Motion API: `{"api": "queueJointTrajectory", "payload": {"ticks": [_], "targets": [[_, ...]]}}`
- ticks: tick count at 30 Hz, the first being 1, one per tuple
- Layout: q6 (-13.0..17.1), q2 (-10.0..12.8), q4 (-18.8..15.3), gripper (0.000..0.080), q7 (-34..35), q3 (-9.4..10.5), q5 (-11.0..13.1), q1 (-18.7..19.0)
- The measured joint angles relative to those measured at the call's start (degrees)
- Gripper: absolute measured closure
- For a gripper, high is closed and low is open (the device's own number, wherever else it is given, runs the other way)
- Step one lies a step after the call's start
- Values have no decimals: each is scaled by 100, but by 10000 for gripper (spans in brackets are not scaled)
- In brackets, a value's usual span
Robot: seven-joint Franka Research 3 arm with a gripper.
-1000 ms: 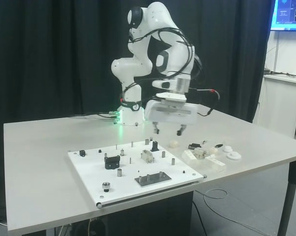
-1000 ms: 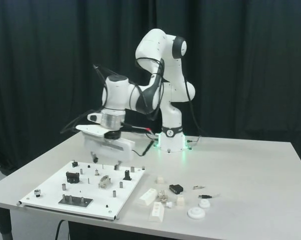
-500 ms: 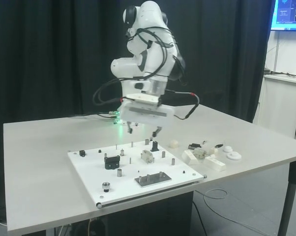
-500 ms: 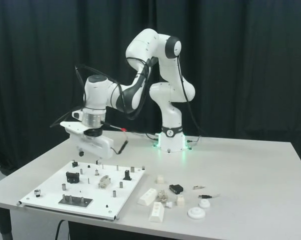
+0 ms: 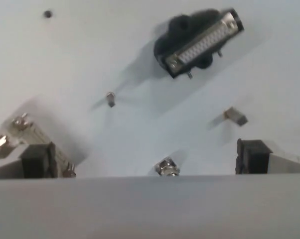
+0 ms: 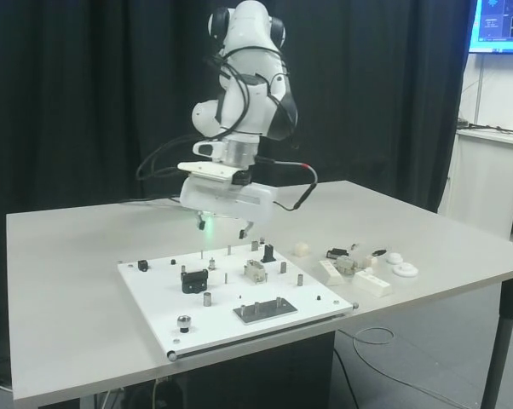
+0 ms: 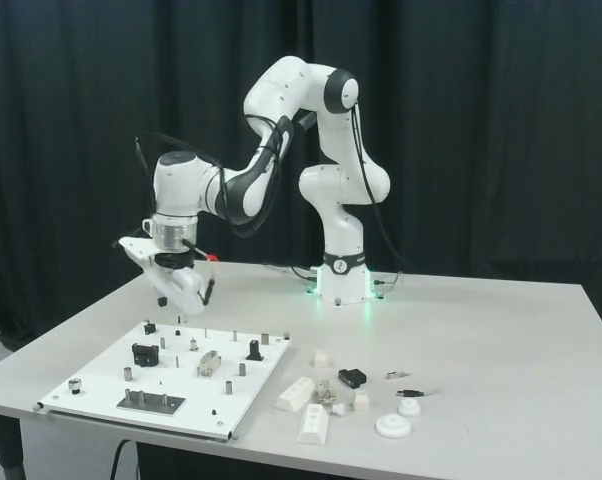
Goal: Remove BNC.
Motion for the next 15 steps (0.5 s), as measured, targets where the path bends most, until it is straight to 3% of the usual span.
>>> {"api": "queueJointTrajectory", "payload": {"ticks": [9, 15], "targets": [[469, -154, -548, 3, 546, -142, 462, 0], [654, -205, -883, 3, 1157, -193, 577, 0]]}}
